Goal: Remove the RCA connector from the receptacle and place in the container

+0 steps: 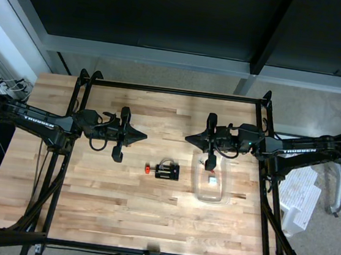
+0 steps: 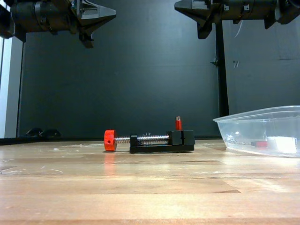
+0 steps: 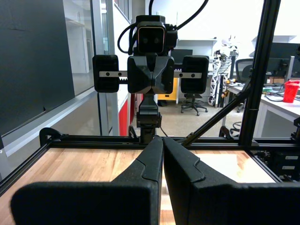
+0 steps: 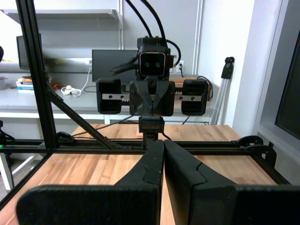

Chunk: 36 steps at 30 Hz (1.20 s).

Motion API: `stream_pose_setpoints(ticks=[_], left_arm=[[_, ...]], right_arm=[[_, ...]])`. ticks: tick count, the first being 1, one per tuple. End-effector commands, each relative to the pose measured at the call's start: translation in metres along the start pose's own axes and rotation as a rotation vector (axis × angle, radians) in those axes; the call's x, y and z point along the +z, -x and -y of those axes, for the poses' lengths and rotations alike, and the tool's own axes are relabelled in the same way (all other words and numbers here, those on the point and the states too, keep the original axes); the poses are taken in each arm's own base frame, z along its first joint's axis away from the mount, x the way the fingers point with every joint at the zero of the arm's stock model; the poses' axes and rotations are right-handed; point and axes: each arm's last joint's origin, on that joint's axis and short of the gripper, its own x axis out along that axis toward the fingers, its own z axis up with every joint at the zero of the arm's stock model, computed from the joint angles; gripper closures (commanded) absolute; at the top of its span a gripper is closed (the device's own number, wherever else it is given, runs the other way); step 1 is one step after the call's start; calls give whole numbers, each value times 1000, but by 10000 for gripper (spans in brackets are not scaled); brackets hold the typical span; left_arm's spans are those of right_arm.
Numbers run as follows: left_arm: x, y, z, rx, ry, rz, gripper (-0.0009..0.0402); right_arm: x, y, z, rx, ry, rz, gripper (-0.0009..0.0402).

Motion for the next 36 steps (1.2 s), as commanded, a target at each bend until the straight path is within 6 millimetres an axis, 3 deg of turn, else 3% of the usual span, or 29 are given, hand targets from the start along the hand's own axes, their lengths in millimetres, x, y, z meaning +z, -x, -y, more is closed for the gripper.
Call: stream_pose_setpoints(ticks=[1,16,36], left_arm=[[0,0,0,0,0,0,393],[0,0,0,0,0,0,393],[0,0,0,0,0,0,393]], right_arm=[[-2,0,0,-1,5,-6,393],[-13,2,0,-10,-4,-24,393],[-12,2,1,-28,-21,-14,393]])
